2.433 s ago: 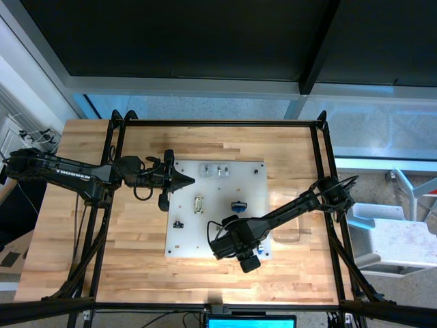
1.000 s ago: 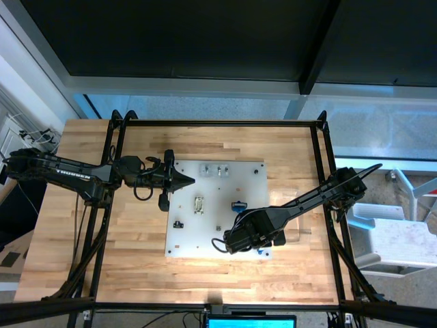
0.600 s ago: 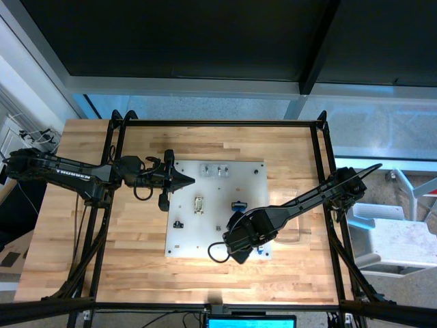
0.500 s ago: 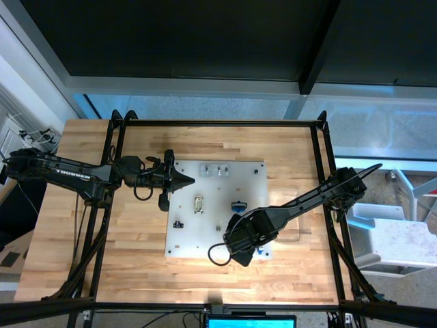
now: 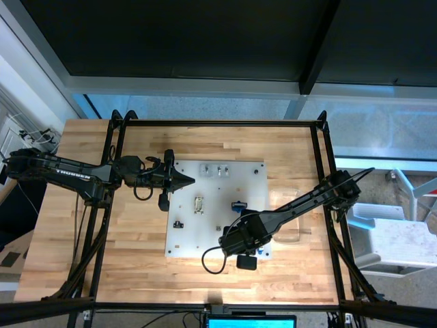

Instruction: Pick the M12 fastener and fasten on the M12 threads

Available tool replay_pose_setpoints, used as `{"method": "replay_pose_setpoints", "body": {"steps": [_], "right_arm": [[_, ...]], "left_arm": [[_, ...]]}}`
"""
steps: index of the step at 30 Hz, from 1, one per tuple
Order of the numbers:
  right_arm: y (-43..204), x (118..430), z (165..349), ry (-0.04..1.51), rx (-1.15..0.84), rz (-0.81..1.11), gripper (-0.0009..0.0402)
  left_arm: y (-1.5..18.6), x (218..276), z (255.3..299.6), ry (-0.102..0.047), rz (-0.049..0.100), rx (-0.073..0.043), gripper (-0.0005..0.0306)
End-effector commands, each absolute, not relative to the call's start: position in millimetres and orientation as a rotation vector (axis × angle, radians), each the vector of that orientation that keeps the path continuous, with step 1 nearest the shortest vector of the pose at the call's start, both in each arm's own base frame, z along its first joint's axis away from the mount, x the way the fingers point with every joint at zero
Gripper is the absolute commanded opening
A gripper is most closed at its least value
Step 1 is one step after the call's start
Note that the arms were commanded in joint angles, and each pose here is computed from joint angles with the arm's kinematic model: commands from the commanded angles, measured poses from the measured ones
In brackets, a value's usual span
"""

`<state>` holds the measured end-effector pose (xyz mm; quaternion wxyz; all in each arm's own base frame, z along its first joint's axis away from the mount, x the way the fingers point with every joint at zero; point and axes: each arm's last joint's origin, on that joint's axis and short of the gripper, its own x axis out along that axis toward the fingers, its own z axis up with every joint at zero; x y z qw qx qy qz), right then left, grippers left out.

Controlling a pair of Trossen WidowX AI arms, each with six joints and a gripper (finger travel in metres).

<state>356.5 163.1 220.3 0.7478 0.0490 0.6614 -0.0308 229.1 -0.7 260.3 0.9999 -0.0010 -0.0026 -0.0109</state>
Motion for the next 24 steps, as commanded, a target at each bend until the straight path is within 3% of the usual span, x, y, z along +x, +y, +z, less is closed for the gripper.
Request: {"method": "replay_pose_setpoints", "body": {"steps": [1, 24], "right_arm": [[164, 359, 216.6, 1.433, 0.097, -0.061, 0.0004], [163, 354, 189.1, 1.428, 0.099, -0.072, 0.0000]], "left_arm": [[-0.7, 229.2, 260.2, -0.005, -0.022, -0.002, 0.0000], [-0.7, 229.2, 260.2, -0.005, -0.022, -0.002, 0.0000]]}}
